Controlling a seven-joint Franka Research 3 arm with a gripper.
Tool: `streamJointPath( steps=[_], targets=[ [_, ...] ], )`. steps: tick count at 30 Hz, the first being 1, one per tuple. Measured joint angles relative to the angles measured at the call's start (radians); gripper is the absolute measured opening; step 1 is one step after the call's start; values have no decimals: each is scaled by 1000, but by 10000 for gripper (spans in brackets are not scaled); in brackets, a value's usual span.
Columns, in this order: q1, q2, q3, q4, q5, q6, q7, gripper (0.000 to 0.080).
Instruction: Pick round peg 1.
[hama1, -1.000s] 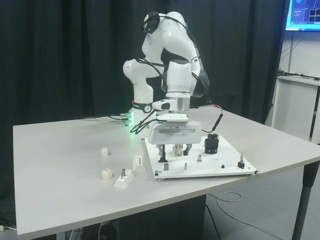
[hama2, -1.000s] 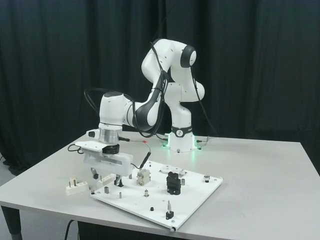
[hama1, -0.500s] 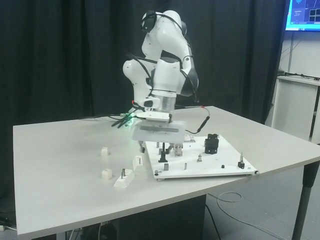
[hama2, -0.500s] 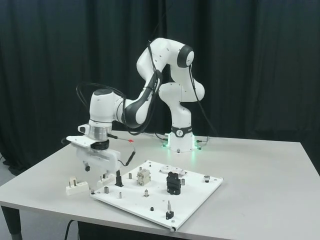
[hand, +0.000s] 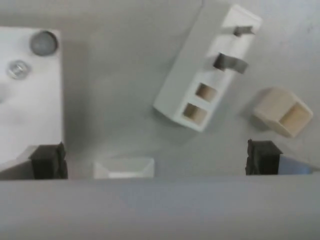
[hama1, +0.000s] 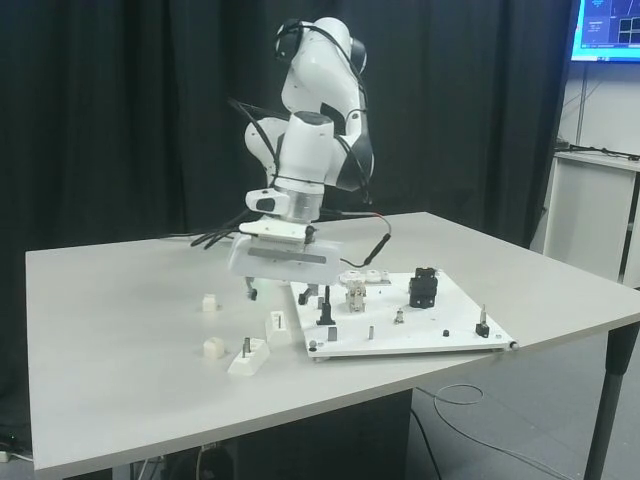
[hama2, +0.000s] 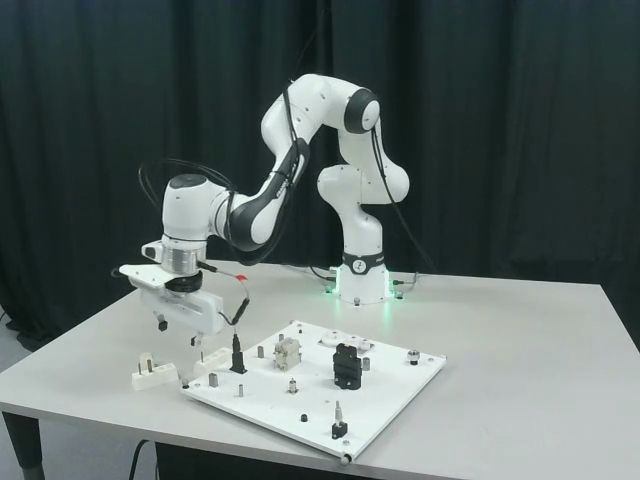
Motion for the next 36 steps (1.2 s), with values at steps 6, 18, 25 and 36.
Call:
streamJointPath(
  steps=[6, 18, 25, 36],
  targets=[
    [-10, -1, 4, -8, 0, -15, -101, 800],
    [-18, -21, 12, -59, 8, -17, -205, 800],
    [-18, -53, 12, -106, 15, -13, -239, 800],
    [-18, -97, 12, -171, 70, 26, -369, 800]
  ],
)
